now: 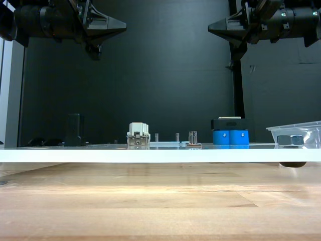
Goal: Pick the M12 nut and place it on its threads and fasten
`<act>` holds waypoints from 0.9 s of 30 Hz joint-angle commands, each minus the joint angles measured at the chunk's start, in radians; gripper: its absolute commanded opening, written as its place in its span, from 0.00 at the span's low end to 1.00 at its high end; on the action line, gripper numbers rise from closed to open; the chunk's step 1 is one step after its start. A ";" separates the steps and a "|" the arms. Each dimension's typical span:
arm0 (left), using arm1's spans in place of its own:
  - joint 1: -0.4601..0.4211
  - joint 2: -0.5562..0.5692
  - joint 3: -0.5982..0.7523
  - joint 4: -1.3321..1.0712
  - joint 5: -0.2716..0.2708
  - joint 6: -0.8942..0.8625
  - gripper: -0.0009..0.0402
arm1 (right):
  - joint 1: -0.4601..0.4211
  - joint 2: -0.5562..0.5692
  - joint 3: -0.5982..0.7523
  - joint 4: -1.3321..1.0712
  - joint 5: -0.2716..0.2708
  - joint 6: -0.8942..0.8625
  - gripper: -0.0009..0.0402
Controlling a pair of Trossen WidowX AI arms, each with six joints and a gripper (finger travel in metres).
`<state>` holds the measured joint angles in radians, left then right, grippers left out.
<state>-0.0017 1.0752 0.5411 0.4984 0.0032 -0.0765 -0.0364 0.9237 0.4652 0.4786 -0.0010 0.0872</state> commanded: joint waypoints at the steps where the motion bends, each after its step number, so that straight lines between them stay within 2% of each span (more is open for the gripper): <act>1: 0.000 0.000 0.000 0.000 0.000 0.000 0.02 | 0.001 0.001 0.001 0.000 0.005 0.001 0.02; 27: 0.000 0.000 0.000 0.000 0.000 0.000 0.02 | 0.002 0.001 0.001 -0.016 0.006 0.004 0.02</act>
